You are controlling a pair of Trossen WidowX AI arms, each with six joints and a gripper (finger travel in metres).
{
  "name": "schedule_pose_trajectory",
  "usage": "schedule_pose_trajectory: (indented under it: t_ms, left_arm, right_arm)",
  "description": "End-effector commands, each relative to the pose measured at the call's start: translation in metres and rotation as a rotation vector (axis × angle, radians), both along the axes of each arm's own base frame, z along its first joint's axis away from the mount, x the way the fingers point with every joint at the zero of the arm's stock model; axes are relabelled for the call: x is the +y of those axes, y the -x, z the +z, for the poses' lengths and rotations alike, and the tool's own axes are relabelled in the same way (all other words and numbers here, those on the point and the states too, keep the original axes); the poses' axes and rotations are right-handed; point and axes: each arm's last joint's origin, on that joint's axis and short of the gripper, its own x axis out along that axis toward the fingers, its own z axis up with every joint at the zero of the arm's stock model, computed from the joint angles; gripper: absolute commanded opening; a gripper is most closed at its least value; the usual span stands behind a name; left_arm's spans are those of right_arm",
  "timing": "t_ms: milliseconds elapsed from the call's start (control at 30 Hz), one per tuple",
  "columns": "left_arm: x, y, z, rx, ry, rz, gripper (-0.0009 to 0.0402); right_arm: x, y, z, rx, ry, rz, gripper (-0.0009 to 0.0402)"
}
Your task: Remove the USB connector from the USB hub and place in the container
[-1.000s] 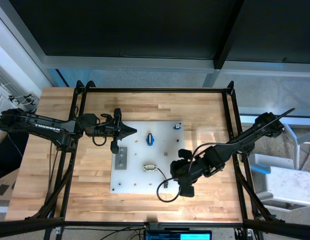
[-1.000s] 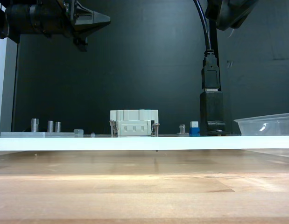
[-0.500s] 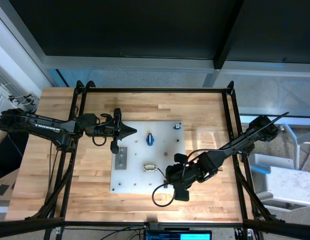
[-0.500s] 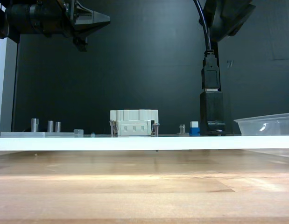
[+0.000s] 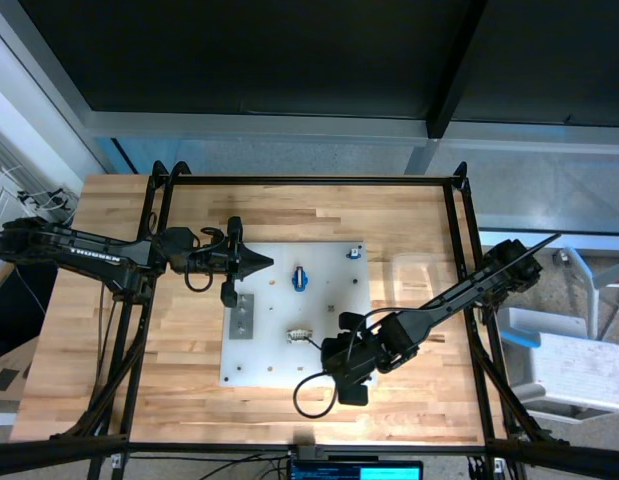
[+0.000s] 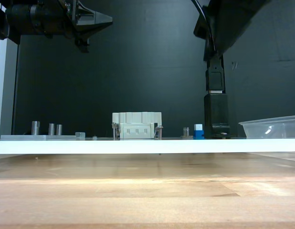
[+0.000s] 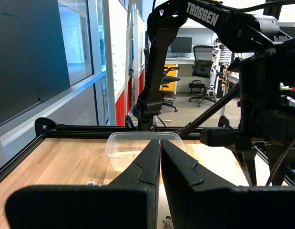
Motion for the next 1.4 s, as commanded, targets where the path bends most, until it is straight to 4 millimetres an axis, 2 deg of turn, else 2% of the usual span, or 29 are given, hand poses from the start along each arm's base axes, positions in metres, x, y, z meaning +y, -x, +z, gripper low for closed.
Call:
schedule_pose_trajectory:
  t_ms: [33, 233, 400, 533, 767, 867, 1233, 1400]
  left_arm:
    - [0.0, 0.0, 0.0, 0.0, 0.0, 0.0, 0.0001]
    - [0.0, 0.0, 0.0, 0.0, 0.0, 0.0, 0.0001]
    - [0.0, 0.0, 0.0, 0.0, 0.0, 0.0, 0.0001]
    - [0.0, 0.0, 0.0, 0.0, 0.0, 0.0, 0.0001]
    - [0.0, 0.0, 0.0, 0.0, 0.0, 0.0, 0.0001]
    - [0.0, 0.0, 0.0, 0.0, 0.0, 0.0, 0.0001]
    - [0.0, 0.0, 0.0, 0.0, 0.0, 0.0, 0.0001]
    - [0.0, 0.0, 0.0, 0.0, 0.0, 0.0, 0.0001]
  right_arm:
    - [0.001, -0.003, -0.006, 0.011, 0.011, 0.005, 0.0151]
    - [0.001, -0.006, -0.013, 0.025, 0.019, 0.003, 0.0148]
    - [0.001, -0.006, -0.013, 0.025, 0.019, 0.003, 0.0124]
    - [0.001, -0.006, -0.013, 0.023, 0.02, 0.002, 0.0086]
    - [0.001, -0.006, -0.013, 0.022, 0.028, 0.02, -0.0004]
    - [0.001, -0.006, -0.013, 0.022, 0.029, 0.021, 0.0006]
    - [0.0, -0.008, -0.013, 0.028, 0.024, 0.043, 0.0]
    - [0.003, -0.016, -0.009, 0.048, 0.053, 0.071, 0.0]
